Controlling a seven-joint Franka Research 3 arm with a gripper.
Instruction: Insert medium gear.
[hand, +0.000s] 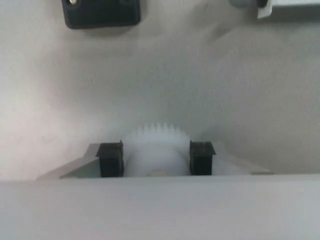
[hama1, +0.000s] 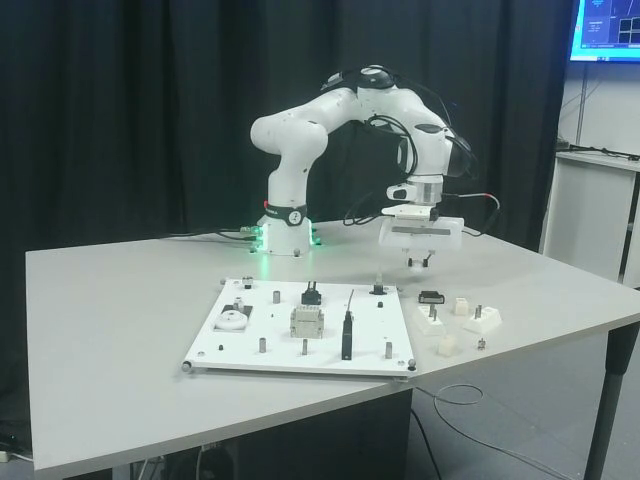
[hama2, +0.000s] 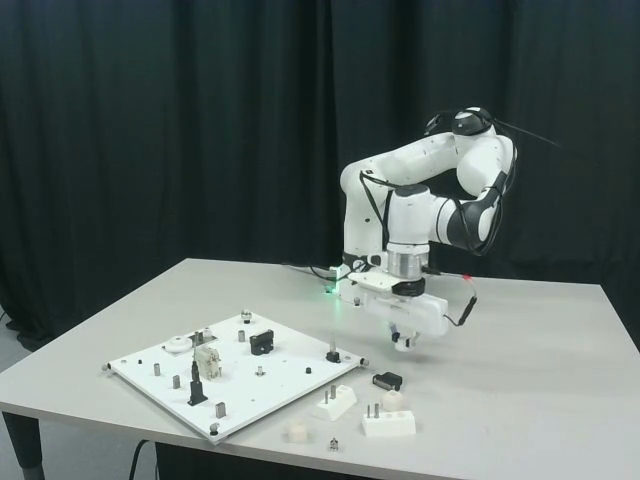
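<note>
Carry step: tool (hand: 156, 159) pinches the white medium gear (hand: 156, 146) between its black fingers, hanging above the grey desk (hama1: 120, 300), beside the white board (hama1: 260, 355). Next: travel over the board, align bore with peg (can't tell which).

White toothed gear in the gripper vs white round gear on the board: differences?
The white toothed gear is clamped between the gripper fingers, above the grey table; the white round gear lies flat on the white board. The held one hangs beyond the board's edge; the other sits near its corner. Both are white.
</note>
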